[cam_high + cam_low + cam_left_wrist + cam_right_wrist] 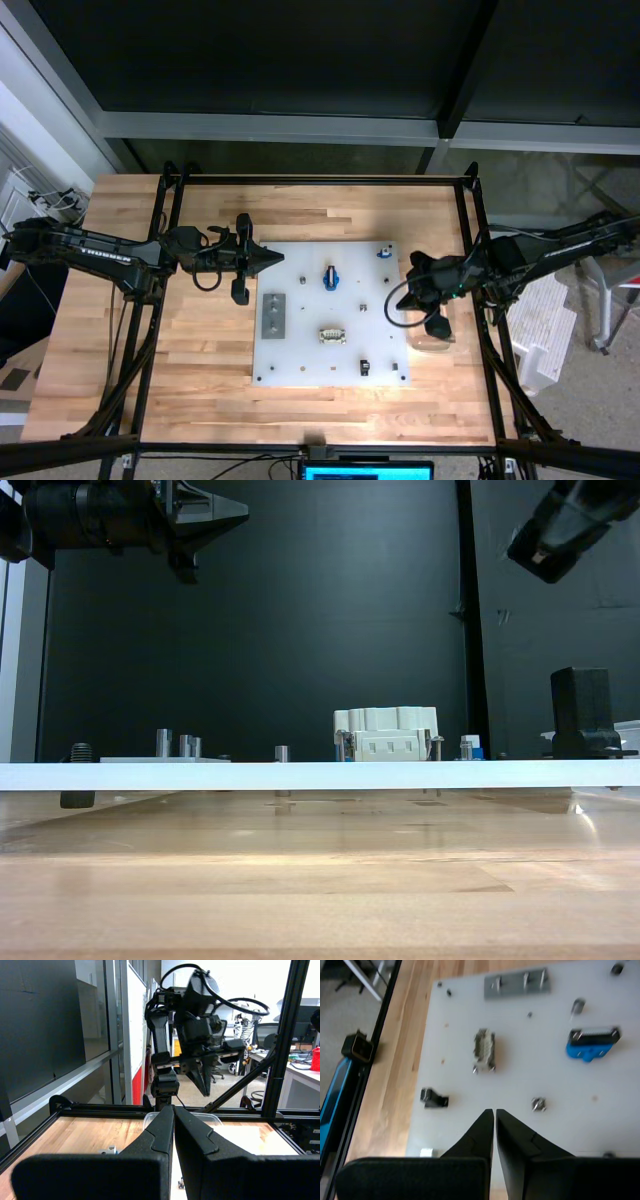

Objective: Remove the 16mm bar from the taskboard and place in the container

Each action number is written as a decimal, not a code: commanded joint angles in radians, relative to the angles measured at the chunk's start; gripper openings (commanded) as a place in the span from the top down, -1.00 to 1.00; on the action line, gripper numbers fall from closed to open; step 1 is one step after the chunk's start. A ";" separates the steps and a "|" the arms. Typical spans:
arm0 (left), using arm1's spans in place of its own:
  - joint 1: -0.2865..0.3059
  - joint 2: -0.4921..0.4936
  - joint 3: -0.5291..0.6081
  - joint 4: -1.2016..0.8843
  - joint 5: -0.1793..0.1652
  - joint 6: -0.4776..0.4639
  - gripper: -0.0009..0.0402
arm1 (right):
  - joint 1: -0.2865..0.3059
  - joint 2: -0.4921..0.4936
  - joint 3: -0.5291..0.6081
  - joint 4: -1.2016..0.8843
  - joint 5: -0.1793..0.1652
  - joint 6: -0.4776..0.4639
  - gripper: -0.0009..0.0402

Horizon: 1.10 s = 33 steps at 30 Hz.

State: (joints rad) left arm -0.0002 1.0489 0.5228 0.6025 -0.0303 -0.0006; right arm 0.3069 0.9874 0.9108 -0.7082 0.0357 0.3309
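Observation:
The white taskboard (300,360) lies mid-table with a grey metal block (273,314), a blue knob (330,278), a beige connector (333,335) and small metal pegs (577,1005). I cannot tell which peg is the 16mm bar. The clear container (438,343) sits just off the board's right edge. My left gripper (278,258) hovers shut and empty over the board's upper left corner. Held high over the board's right edge, beside the container, my right gripper (414,270) is also shut and empty (494,1111).
A black frame (165,260) runs along both table sides and the back. A small black block (434,1098) stands near the board's front edge. A laptop screen (366,470) shows at the table's near edge. Bare wood lies left and front of the board.

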 commanded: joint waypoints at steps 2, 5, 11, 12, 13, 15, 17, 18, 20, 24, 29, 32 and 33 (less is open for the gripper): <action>0.000 0.000 0.000 0.000 0.000 0.000 0.96 | 0.047 0.050 0.023 -0.067 0.002 0.060 0.80; 0.000 0.000 0.000 0.000 0.000 0.000 0.96 | 0.076 0.098 0.047 -0.123 0.002 0.090 0.71; 0.000 0.000 0.000 0.000 0.000 0.000 0.96 | 0.128 0.200 0.092 -0.202 -0.001 0.157 0.48; 0.000 0.000 0.000 0.000 0.000 0.000 0.96 | 0.135 0.218 0.100 -0.215 -0.001 0.166 0.42; 0.000 0.000 0.000 0.000 0.000 0.000 0.96 | 0.140 0.235 0.111 -0.231 -0.001 0.171 0.37; 0.000 0.000 0.000 0.000 0.000 0.000 0.96 | 0.157 0.269 0.131 -0.258 -0.002 0.183 0.25; 0.000 0.000 0.000 0.000 0.000 0.000 0.96 | 0.172 0.303 0.148 -0.277 -0.001 0.186 0.14; 0.000 0.000 0.000 0.000 0.000 0.000 0.96 | 0.179 0.320 0.157 -0.285 -0.001 0.186 0.08; 0.000 0.000 0.000 0.000 0.000 0.000 0.96 | 0.195 0.353 0.176 -0.306 -0.001 0.185 -0.01; 0.000 0.000 0.000 0.000 0.000 0.000 0.96 | 0.218 0.418 0.217 -0.333 -0.001 0.179 -0.13; 0.000 0.000 0.000 0.000 0.000 0.000 0.96 | 0.246 0.486 0.258 -0.340 -0.001 0.171 -0.16; 0.000 0.000 0.000 0.000 0.000 0.000 0.96 | 0.263 0.523 0.280 -0.340 0.002 0.153 -0.15; 0.000 0.000 0.000 0.000 0.000 0.000 0.96 | 0.269 0.534 0.286 -0.341 0.003 0.150 -0.16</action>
State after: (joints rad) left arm -0.0002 1.0489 0.5228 0.6029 -0.0307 -0.0006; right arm 0.5694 1.5074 1.1900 -1.0481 0.0364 0.4862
